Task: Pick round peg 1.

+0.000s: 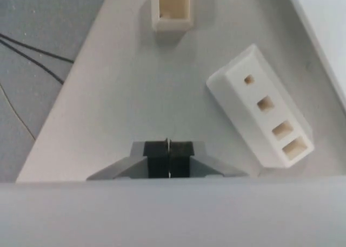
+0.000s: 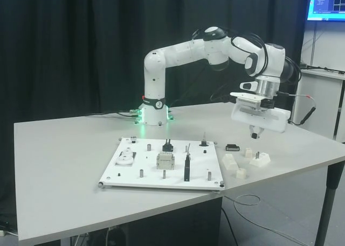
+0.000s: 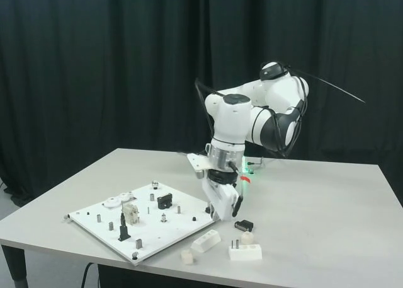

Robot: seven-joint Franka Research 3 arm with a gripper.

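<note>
Nearest to me are my own two black fingers (image 1: 157, 160), pressed together so that only a thin seam shows between the pads; a pale sliver sits at that seam, and I cannot tell whether it is something pinched there. My gripper (image 1: 167, 160) hangs above the grey table (image 1: 108, 95), clear of it, close to the edge where the loose white parts lie, and off the side of the white board (image 2: 140, 178) that faces them. Below me on the table lies a long white block (image 1: 262, 109) with four square holes in a row along its top face, set at a slant to the table's edge. Apart from it stands a small open box (image 1: 172, 9), hollow side up, closer to that edge. Past the edge, black cables (image 1: 38, 55) run across the floor. From the room, my gripper (image 2: 253, 132) points down over this cluster, with a small black part (image 2: 232, 147) and a low white holder (image 2: 260, 161) carrying a short upright pin lying close by. As for round peg 1, several short pegs (image 2: 149, 146) stand upright on the board, and I cannot tell which of them it is.
</note>
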